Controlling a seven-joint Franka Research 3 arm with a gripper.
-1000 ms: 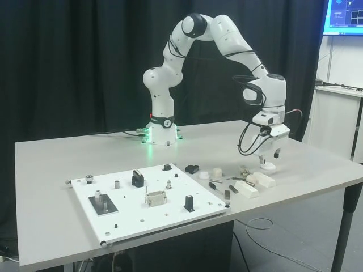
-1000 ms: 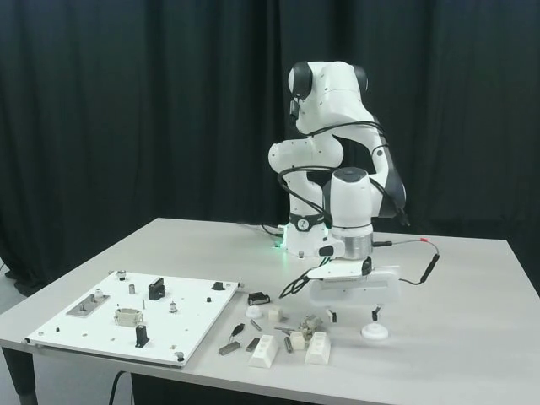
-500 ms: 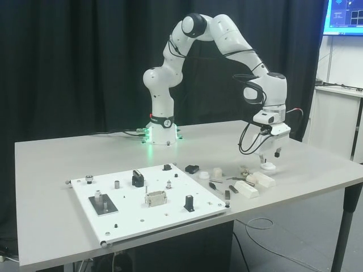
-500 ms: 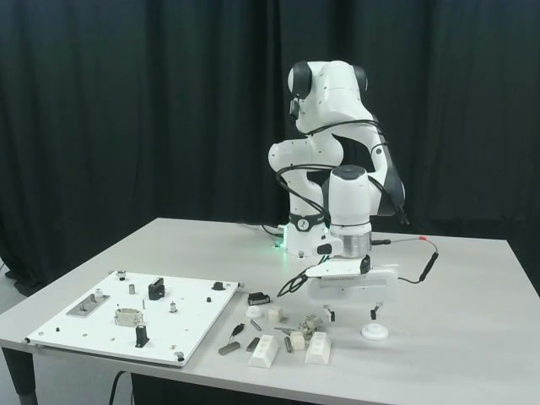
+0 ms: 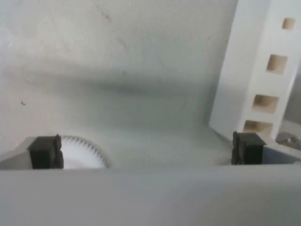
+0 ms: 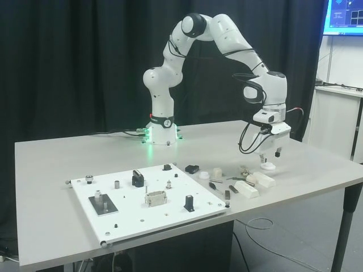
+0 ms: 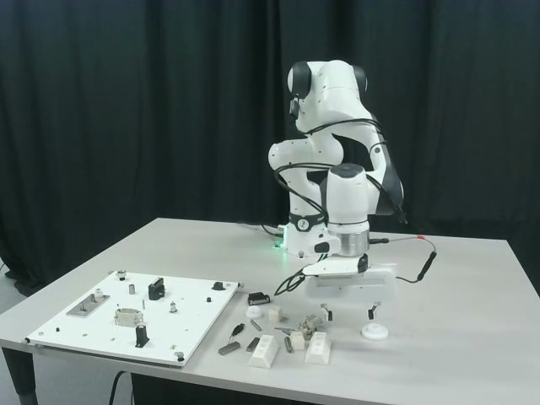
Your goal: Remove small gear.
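— What do we lose in the wrist view?
— The small gear (image 5: 82,154): one finger (image 5: 45,151) and the wrist body cover most of it. The white block (image 5: 256,70) beyond the other finger runs off the edge.
— And the loose parts (image 6: 229,186) beside the jaws?
— Too small for us to name.

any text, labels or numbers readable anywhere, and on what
None can be read.
Screen at the room's edge, first room view: shows marks, too small to read.
Black band on the arm's base: a small mark, too small to read.
White board, white blocks and gear: no lettering visible.
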